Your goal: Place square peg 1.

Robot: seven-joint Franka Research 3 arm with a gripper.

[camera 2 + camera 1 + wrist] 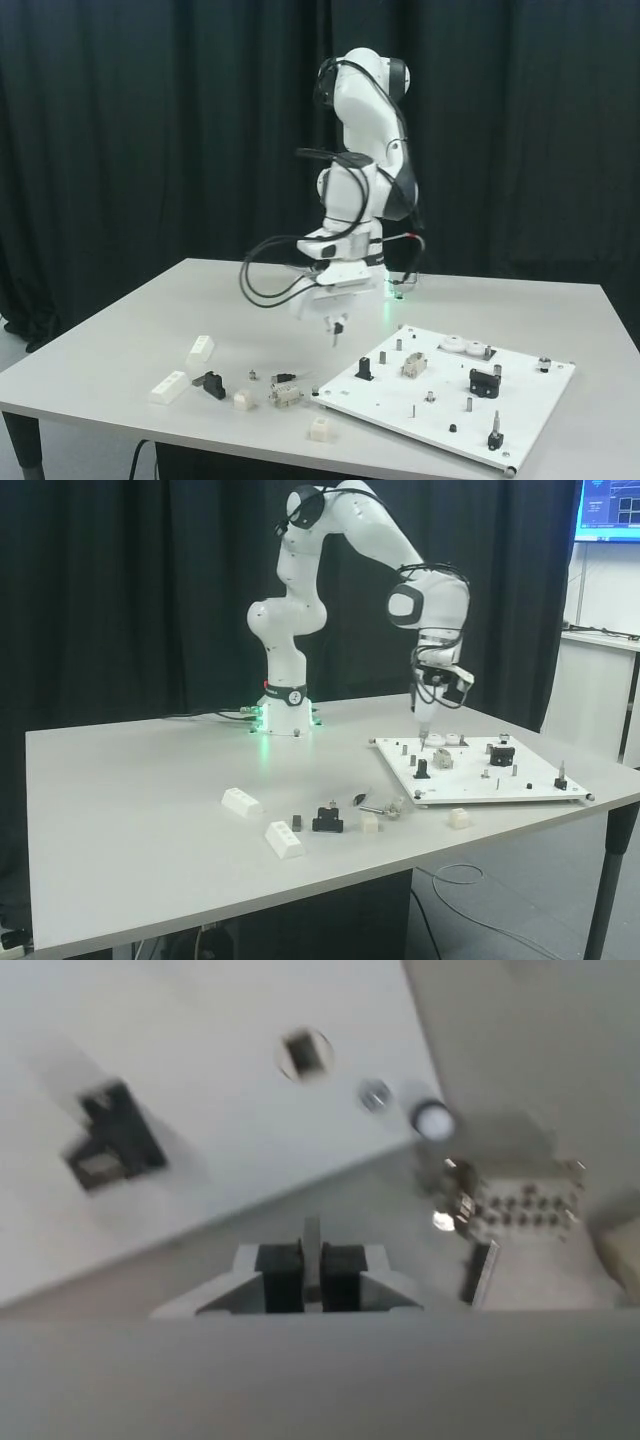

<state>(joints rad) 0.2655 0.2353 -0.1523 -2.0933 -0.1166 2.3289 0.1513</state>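
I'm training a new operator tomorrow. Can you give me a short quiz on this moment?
1. True or false: the gripper rests on the white board.
2. What is between the gripper's pads? A) nothing B) the square peg C) a white block
3. Fill in: the white board lies on the grey ___.

Key: 1 false, it hangs in the air beside the board's edge. 2 B. 3 table.
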